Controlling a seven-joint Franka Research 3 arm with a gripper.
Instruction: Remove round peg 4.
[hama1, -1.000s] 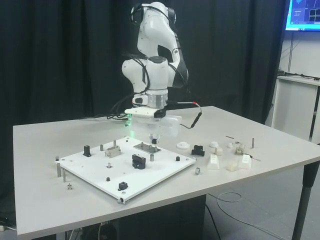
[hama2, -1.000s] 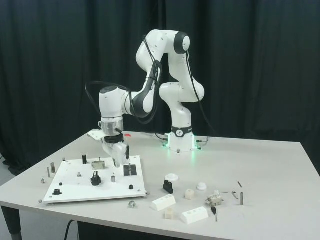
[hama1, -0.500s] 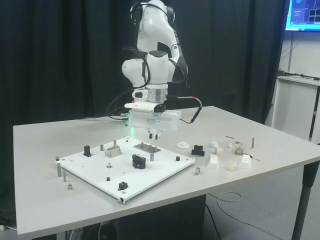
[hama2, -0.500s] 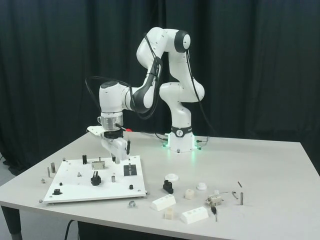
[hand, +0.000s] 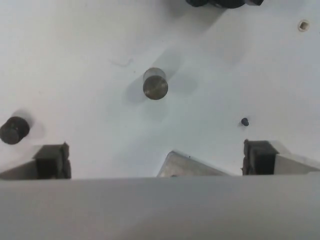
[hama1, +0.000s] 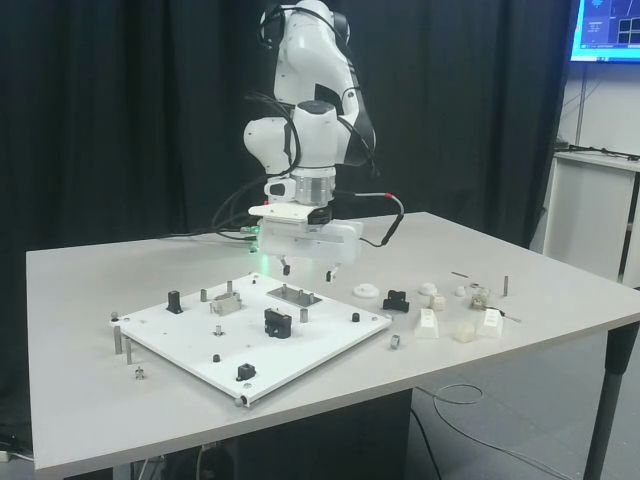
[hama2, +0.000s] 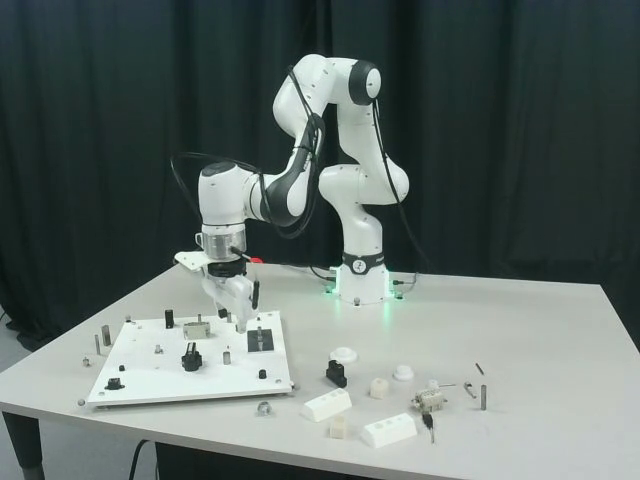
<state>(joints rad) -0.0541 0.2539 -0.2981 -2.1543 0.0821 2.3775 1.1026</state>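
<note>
The gripper (hand: 153, 160) hangs above the white board (hama1: 330, 335) with its fingers (hand: 50, 161) spread wide and nothing between them. Both room views show it well clear of the board's surface (hama2: 236, 318).

A short grey round peg (hand: 155, 84) stands upright in the board. In the wrist view it lies ahead of the line between the fingertips, not between them. It is probably peg 4, though no view shows a label to confirm it. In the first room view it stands near the middle of the board (hama1: 303, 315), just beside a black block (hama1: 278, 323).

Risks, as I judge them:
- A straight descent from this pose would miss the peg, and a fingertip could land on the grey plate (hand: 190, 167) on the board directly below the gripper.
- The peg is short and smooth. A high or off-centre pinch could slip off it, or tilt it so that it jams in its hole.
- A pull that is not straight up could lift or shift the board.

No bins or trays are in view. Only the board's own holes and mounts hold anything: this peg, a black knob (hand: 14, 130) and other small fittings. Loose white parts (hama1: 428, 323) lie on the table off the board.
</note>
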